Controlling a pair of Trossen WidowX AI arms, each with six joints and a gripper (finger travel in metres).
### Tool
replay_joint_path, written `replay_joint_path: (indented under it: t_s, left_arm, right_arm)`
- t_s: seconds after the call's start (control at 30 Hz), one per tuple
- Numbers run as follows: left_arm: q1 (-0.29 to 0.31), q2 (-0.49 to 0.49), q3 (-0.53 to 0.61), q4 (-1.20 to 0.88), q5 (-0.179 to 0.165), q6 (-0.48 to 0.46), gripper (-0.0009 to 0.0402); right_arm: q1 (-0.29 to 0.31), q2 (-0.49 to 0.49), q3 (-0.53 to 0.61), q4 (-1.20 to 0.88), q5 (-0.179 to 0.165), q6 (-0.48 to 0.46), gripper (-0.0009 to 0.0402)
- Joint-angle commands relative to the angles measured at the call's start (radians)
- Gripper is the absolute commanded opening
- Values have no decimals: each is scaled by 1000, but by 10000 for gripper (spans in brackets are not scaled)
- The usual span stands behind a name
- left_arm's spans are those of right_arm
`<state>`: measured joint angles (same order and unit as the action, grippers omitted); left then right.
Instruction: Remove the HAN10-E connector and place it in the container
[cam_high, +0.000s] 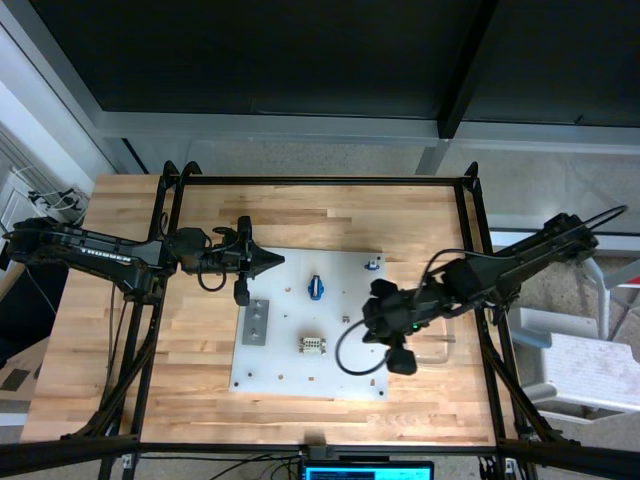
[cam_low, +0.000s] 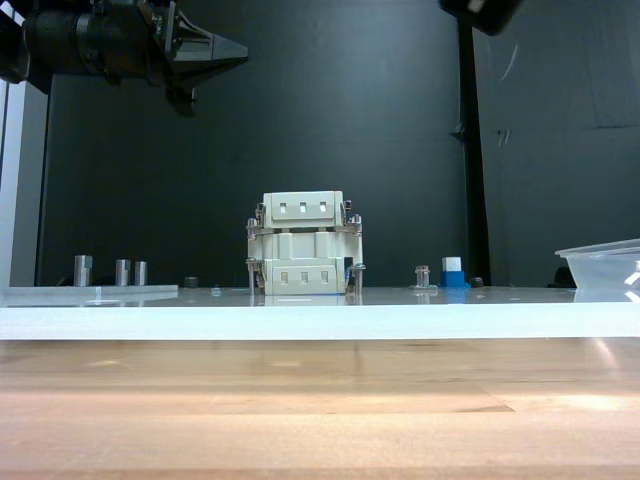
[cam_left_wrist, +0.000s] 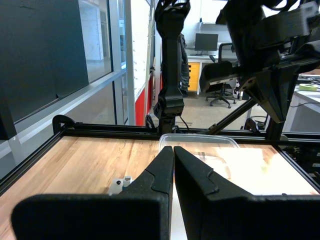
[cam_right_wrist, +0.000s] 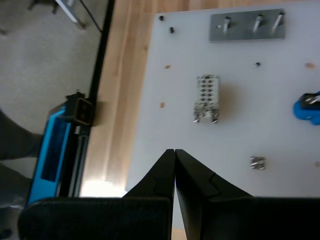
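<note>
Inspector A: Gripper status?
Inspector B: Left gripper is pinched closed and raised. Right gripper is also pinched closed. The HAN10-E connector stands ahead of it on the white board, well apart.
Inspector A: Risks?
Inspector B: Descending unopened would likely strike the connector. A shallow grip may slip before reaching the container.
</note>
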<state>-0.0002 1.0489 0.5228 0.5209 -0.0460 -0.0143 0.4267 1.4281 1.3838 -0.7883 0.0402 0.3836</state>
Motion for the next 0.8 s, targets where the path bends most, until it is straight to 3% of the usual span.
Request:
replay_joint_path:
  t_s: [0.03, 0.37, 0.57, 0.8]
  left_arm:
    - [0, 0, 0, 0, 0, 0, 0]
    - [0, 0, 0, 0, 0, 0, 0]
    - [0, 0, 0, 0, 0, 0, 0]
    - [0, 0, 0, 0, 0, 0, 0]
  right_arm:
    - [-10, 50, 82, -44, 4, -37, 0]
    - [-35, 119, 182, -93, 30, -60, 0]
    - [-39, 122, 180, -80, 82, -72, 0]
    - [-40, 122, 179, -60, 84, -75, 0]
